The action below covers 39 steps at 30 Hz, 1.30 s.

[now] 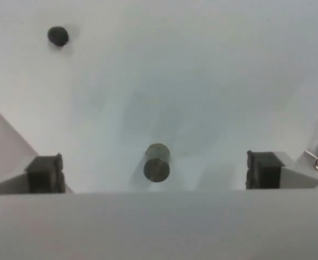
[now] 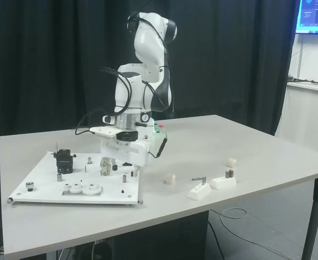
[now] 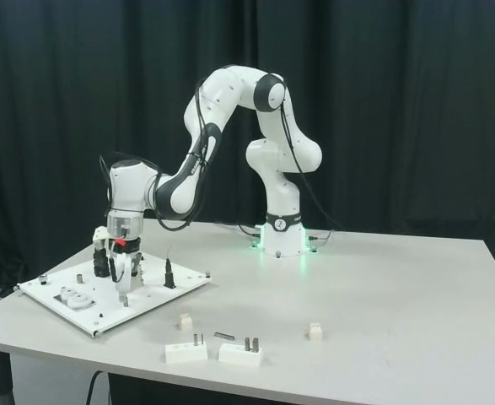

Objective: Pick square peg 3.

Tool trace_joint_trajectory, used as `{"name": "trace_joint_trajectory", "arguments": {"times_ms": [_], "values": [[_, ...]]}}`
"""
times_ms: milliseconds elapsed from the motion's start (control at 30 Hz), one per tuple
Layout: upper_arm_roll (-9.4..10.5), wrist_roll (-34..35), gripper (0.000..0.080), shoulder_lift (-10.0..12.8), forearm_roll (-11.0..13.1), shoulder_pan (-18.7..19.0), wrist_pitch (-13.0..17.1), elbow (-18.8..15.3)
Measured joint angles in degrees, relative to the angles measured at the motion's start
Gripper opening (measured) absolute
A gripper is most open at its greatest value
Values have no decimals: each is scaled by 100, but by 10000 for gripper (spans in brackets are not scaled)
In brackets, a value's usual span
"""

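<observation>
In the wrist view a short grey peg (image 1: 156,162) stands upright on the white board (image 1: 202,81); its top looks round from here. My gripper (image 1: 154,172) is open, and its two black fingertips (image 1: 45,173) stand wide on either side of the peg without touching it. In the first room view the gripper (image 2: 108,167) hangs low over the middle of the white board (image 2: 45,173). In the second room view the gripper (image 3: 122,283) reaches down to the board (image 3: 53,285). The peg itself cannot be made out in either room view.
A black block (image 2: 65,161), white gears (image 2: 83,189) and small upright pins (image 2: 124,177) sit on the board. A black dot (image 1: 57,36) marks the board farther off. Two white holders (image 2: 224,181) (image 2: 199,190) and small cubes (image 2: 170,179) lie on the grey table.
</observation>
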Motion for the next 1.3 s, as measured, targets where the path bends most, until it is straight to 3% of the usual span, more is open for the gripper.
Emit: {"name": "trace_joint_trajectory", "arguments": {"times_ms": [33,400,1300], "values": [[-1,0,746,-14,0,2,0,1],[-10,0,797,-157,0,51,-10,7],[-7,348,800,-318,0,364,-71,78]]}}
